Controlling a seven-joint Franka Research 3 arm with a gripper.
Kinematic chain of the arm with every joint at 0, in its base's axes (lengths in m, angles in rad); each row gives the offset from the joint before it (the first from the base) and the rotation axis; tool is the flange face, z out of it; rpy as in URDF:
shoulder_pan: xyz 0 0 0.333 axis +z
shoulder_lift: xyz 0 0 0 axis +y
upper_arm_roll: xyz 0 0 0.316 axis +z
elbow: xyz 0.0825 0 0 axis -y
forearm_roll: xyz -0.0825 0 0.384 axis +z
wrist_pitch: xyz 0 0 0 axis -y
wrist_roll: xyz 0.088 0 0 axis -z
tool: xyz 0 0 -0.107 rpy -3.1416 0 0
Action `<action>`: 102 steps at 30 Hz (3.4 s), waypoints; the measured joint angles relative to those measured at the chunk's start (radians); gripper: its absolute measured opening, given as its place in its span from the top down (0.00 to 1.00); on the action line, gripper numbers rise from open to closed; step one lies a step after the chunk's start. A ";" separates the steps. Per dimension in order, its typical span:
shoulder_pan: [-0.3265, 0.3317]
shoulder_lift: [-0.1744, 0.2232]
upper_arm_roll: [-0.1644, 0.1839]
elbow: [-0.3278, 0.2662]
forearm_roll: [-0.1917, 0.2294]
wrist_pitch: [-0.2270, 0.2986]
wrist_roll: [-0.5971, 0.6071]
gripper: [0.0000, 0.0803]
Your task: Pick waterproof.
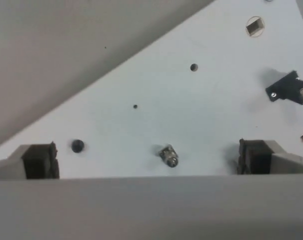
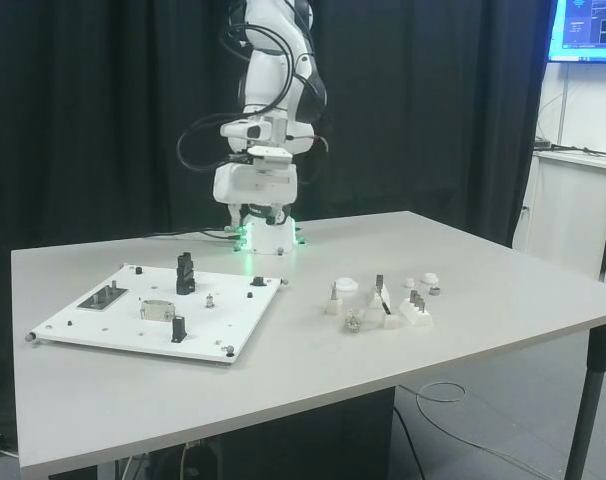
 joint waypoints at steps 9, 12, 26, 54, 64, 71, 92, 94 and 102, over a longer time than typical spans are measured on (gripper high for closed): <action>0.008 0.012 0.016 0.000 0.029 0.000 0.141 0.00; 0.014 0.019 0.020 0.000 0.048 0.001 0.177 0.00; 0.037 0.064 0.042 0.000 0.099 0.051 0.376 0.00; 0.057 0.205 0.099 0.092 0.190 0.109 0.648 0.00; 0.069 0.245 0.112 0.126 0.211 0.093 0.777 0.00; 0.086 0.246 0.114 0.127 0.211 0.070 0.866 0.00; 0.161 0.288 0.149 0.126 0.244 0.091 1.182 0.00; 0.162 0.297 0.149 0.126 0.244 0.107 1.206 0.00; 0.166 0.339 0.151 0.126 0.244 0.173 1.329 0.00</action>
